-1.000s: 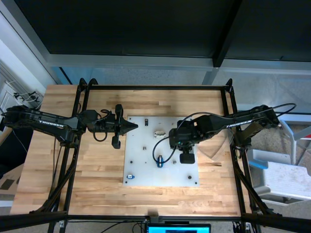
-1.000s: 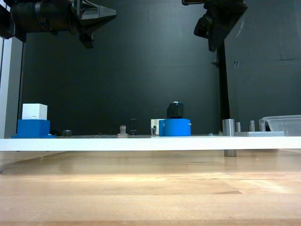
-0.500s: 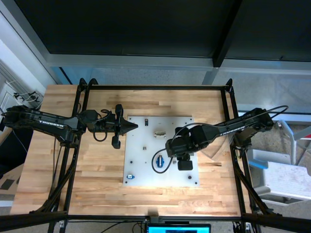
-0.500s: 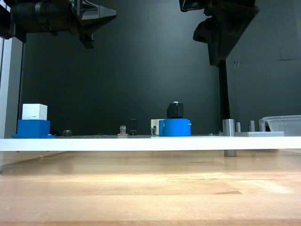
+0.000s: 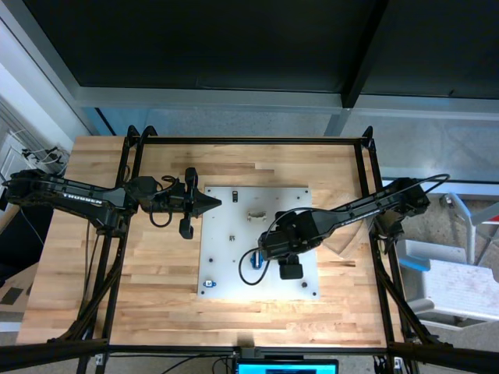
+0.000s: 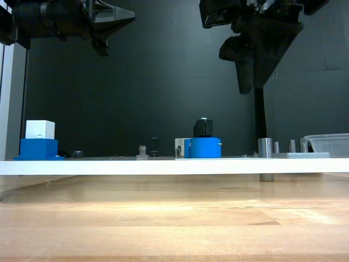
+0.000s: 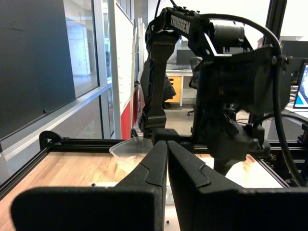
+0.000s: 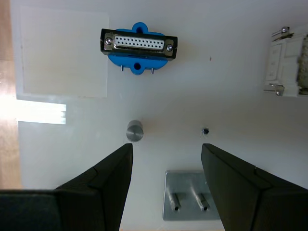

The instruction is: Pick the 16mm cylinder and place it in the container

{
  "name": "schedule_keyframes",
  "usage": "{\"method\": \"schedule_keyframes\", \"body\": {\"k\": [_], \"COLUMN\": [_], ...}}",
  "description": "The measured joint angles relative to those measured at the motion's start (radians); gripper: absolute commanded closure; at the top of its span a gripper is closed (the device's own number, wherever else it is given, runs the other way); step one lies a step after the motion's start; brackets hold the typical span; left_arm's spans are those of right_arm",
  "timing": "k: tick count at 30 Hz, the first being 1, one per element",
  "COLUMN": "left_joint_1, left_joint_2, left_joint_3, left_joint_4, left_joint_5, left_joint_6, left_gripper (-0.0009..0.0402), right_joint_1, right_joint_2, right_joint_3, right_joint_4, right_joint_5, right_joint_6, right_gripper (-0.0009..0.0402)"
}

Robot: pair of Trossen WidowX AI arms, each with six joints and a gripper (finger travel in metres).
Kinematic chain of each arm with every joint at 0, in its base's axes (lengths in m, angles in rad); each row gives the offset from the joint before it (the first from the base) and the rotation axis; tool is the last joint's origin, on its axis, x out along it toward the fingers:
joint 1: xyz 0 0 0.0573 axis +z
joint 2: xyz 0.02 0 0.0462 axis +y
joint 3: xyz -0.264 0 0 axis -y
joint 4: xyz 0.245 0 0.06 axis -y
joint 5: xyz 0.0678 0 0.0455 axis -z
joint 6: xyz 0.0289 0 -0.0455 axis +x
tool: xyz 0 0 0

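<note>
The 16mm cylinder [image 8: 134, 130] is a small silvery peg standing on the white board [image 8: 221, 101], seen end-on in the right wrist view. It sits just ahead of my right gripper [image 8: 166, 159], closer to one of the fingers [image 8: 103, 178] than to the other. That gripper is open, holds nothing and hangs above the board's middle [image 5: 273, 248] [image 6: 246, 82]. In the high view its arm hides the cylinder. The container [image 5: 345, 238] [image 6: 329, 143] is a clear fan-shaped tray off the board's right edge. My left gripper [image 5: 212, 202] [image 7: 167, 159] is shut and empty, held high at the board's left edge.
On the board are a blue D-sub connector [image 8: 138, 45], a white connector [image 8: 288, 67] and a grey plate with two pins [image 8: 190, 202]. A blue round piece with a black top [image 6: 204, 143] and a blue base with a white cube [image 6: 38, 139] also stand there.
My right arm has swung left and toward the near edge over the board, and its gripper has come lower. The left arm has not moved.
</note>
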State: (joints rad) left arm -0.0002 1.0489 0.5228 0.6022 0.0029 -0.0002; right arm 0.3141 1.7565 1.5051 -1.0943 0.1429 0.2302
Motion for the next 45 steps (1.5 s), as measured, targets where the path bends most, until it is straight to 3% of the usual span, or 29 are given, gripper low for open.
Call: {"method": "schedule_keyframes", "body": {"k": [16,31,37,45], "left_joint_1": [0.0,0.0,0.0,0.0], "left_joint_2": [0.0,0.0,0.0,0.0], "left_joint_3": [0.0,0.0,0.0,0.0], "left_joint_4": [0.0,0.0,0.0,0.0], "left_joint_5": [0.0,0.0,0.0,0.0], "left_joint_6": [0.0,0.0,0.0,0.0], "left_gripper": [0.0393,0.0393,0.0393,0.0393], "right_joint_1": [0.009,0.025,0.028,0.03], "right_joint_2": [0.018,0.053,0.052,0.052], "right_joint_3": [-0.091,-0.108,-0.148,-0.17], "right_joint_4": [0.112,0.144,0.198,0.201], "right_joint_5": [-0.004,-0.014,-0.05,-0.038], "right_joint_6": [-0.003,0.021,0.027,0.018], "right_gripper": [0.0196,0.0196,0.0196,0.0196]}}
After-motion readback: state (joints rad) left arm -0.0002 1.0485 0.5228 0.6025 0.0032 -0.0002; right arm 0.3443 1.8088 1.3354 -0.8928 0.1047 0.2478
